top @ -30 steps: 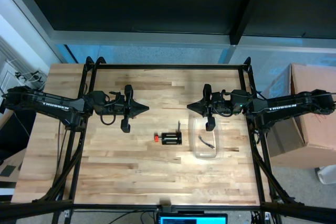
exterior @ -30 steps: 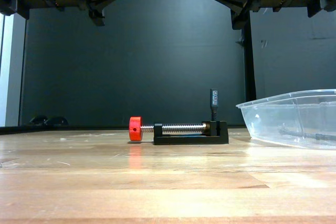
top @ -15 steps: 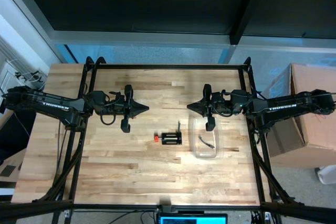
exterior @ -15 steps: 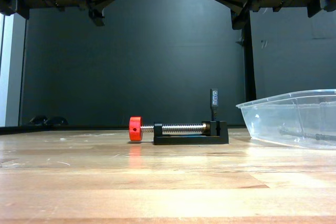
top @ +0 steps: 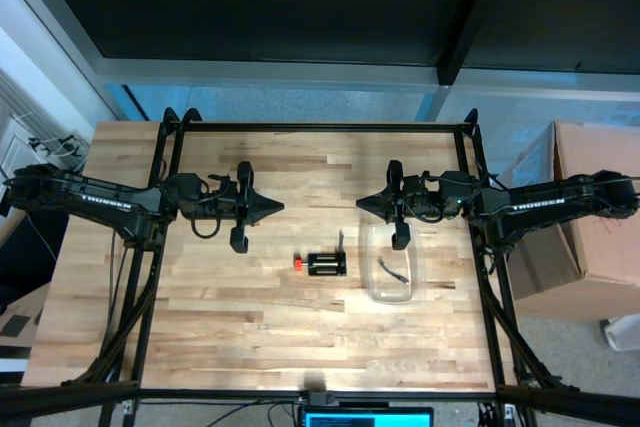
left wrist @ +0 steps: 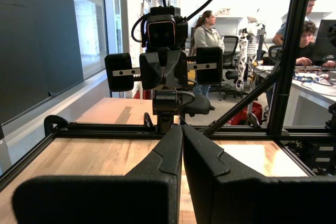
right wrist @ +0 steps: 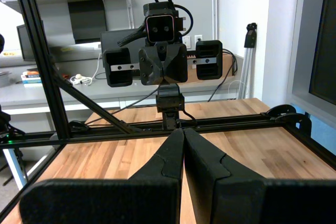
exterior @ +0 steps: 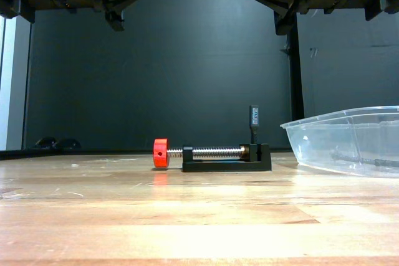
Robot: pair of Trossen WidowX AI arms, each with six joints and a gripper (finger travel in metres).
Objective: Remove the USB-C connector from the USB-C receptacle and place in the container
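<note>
Change since the earlier frames: we find none. Both arms, the part and the fixture stand as they did a second ago.

1. Left gripper (top: 281,207): high over the table, at 10 o'clock from the vise, fingers pressed together on nothing.
2. Right gripper (top: 360,202): same height, at 1 o'clock from the vise, fingers likewise together and empty. The two tips point at each other, well apart.
3. USB-C connector (top: 393,270): lying free on the floor of the container (top: 370,287), clear of its seat.
4. Container: clear tub, at 3 o'clock just beside the vise.
5. Vise (top: 327,265): black, with a red knob (top: 298,263) at its 9 o'clock end.
6. USB-C receptacle (exterior: 254,118): upright at the vise's jaw end.

Between views: only the low view shows us the receptacle standing upright and the grippers' height. Only the high view shows us the connector plainly, and a cardboard box (top: 590,217) beyond the table. Each wrist view shows us its own closed fingertips and the opposite arm head-on.
</note>
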